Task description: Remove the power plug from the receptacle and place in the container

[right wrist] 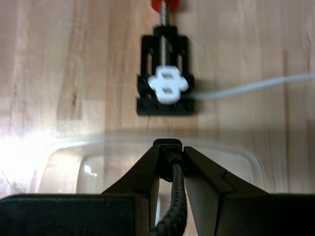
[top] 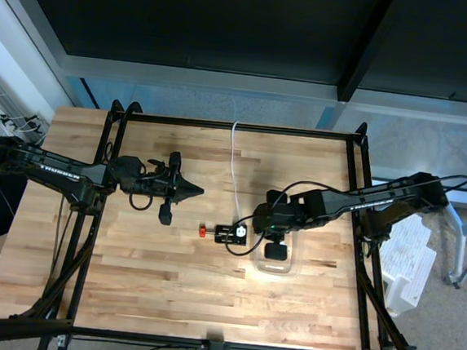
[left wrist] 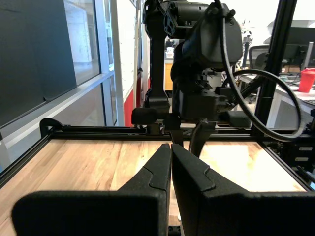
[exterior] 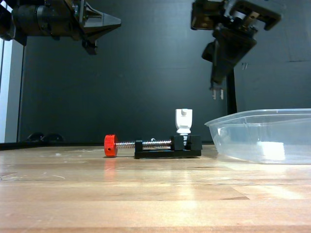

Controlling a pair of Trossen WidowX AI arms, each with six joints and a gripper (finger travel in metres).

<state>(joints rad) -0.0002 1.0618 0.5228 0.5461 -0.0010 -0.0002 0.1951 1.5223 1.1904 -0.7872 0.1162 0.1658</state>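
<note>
Black plug [right wrist: 171,166] clamped by right gripper [right wrist: 169,147] over container [exterior: 252,141], left gripper [left wrist: 171,147] closed beyond vise [exterior: 167,149]

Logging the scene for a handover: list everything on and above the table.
power plug: one, black, held in the air above the container, prongs down
receptacle: one, white, upright in the mini vise, nothing plugged in
container: one, clear, on the table right of the mini vise
mini vise: one, black with red knob, mid-table
cable: one, white, runs from the receptacle to the far edge
table: one, light wood
left gripper: black, shut, raised at left, holds nothing
right gripper: black, clamps the power plug
</note>
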